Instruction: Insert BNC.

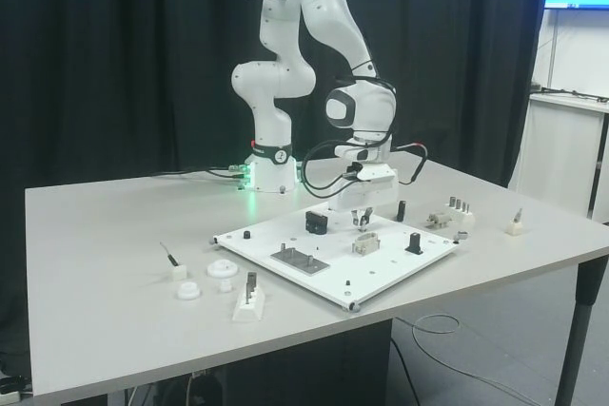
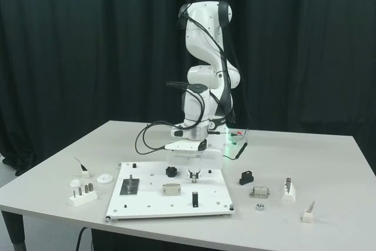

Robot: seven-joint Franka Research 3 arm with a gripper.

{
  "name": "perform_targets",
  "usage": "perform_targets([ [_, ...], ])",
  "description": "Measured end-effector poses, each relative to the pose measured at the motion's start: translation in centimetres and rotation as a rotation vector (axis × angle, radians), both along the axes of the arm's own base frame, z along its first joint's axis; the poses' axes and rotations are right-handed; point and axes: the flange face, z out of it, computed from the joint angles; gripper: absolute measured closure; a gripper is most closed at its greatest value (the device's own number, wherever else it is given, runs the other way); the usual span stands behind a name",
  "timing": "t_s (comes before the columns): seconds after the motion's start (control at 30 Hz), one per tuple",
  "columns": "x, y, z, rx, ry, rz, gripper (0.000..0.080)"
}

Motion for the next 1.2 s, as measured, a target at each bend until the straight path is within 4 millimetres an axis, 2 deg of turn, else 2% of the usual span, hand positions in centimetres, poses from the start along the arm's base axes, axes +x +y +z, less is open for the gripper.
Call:
perform_targets([
  [1.2,-0.09,-0.15,0.01,-0.002,0.018,0.272,0.0678],
])
